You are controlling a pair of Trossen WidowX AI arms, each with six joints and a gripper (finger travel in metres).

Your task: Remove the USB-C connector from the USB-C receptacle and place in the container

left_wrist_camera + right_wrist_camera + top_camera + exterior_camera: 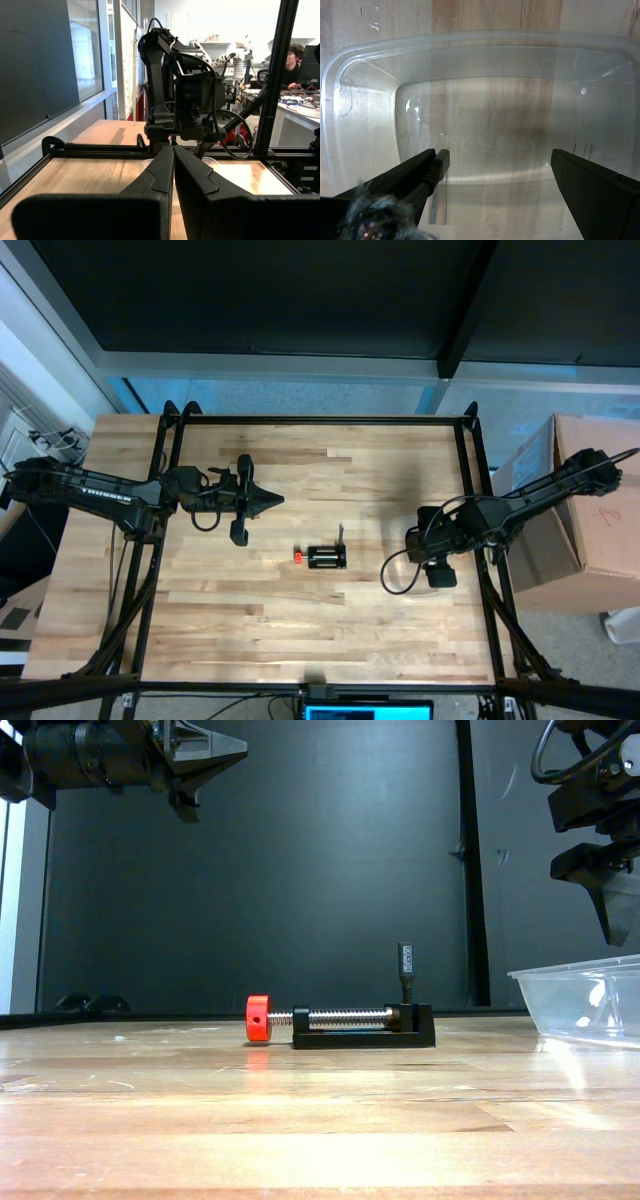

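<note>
Nearest, well in front of the clamp, a lit blue screen is glowing at the edge of the table, its contents too small to read. The clamp is lying flat on the wood with its red knob pointing left. The USB-C receptacle is standing upright at the clamp's right end, wearing a small white label whose print I cannot read. Well to the right of the clamp, the clear container is sitting on the table. The right gripper is hanging above it with its fingers spread wide, released. The USB-C connector is lying along the inner face of one finger, clear of the receptacle. Its head is pointing into the container, and its ribbed collar and frayed grey tail are facing the camera. Whether it is clinging there or resting on something I cannot tell. Farther back, left of the clamp, the left gripper is hovering high, fingers clenched together on nothing. White lettering on the left arm is seemingly reading TROSSEN.
</note>
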